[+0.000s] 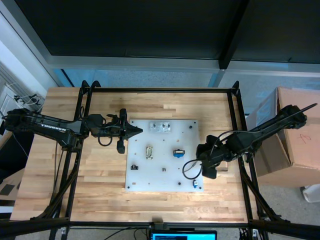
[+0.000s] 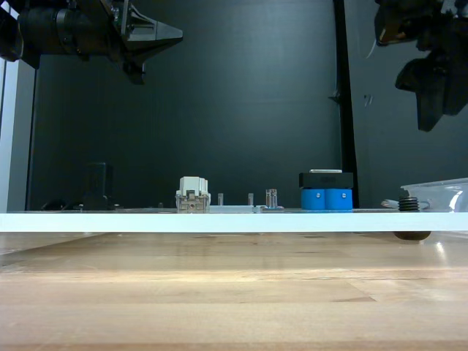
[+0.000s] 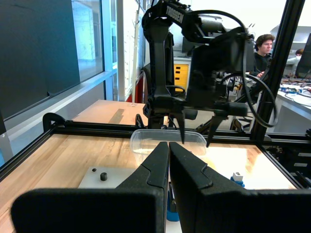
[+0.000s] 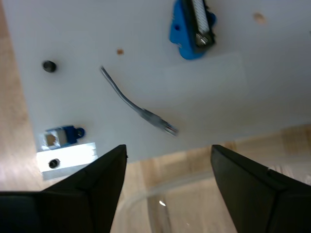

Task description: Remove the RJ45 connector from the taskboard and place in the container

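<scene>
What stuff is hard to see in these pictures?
1. RJ45 connector: lies free on the taskboard, blurred in the right wrist view; too small to find in the high view, by the open right gripper.
2. Container: cut off by the low view's edge.
3. Left gripper, shut above the taskboard's left edge: partly cut off by the low view's edge.

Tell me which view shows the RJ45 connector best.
The right wrist view: the connector shows whole against the board, clear of its blue seat, under the open right gripper. I cannot find it in the other views. The shut left gripper hovers at the board's left edge.
</scene>
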You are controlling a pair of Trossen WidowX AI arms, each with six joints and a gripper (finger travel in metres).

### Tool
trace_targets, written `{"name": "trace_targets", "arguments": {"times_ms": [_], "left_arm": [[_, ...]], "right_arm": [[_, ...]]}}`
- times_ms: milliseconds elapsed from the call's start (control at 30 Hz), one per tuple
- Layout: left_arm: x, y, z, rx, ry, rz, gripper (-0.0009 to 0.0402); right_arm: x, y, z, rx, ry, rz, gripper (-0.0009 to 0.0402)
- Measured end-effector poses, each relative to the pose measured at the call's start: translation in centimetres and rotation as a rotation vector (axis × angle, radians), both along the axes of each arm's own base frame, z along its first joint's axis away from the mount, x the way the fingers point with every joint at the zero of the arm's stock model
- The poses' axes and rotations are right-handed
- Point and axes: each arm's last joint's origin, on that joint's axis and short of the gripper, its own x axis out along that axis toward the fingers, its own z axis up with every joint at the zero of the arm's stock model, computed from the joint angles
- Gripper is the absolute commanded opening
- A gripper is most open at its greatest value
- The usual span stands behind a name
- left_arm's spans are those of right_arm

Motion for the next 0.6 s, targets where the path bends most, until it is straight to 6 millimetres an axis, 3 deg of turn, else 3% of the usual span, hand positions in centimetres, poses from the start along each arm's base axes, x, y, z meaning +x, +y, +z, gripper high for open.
{"name": "trace_targets", "arguments": {"times_ms": [267,600], "left_arm": [[0.0,0.0,0.0,0.000,-0.001,0.000,0.0000],[0.0,0.0,0.0,0.000,0.000,0.000,0.0000]], "right_arm": [[-1.8,-1.2,-0.4,0.005,-0.012,-0.016,0.0270],[-2.0,-1.3,-0.3,0.002,-0.023,0.004,0.0270]]}}
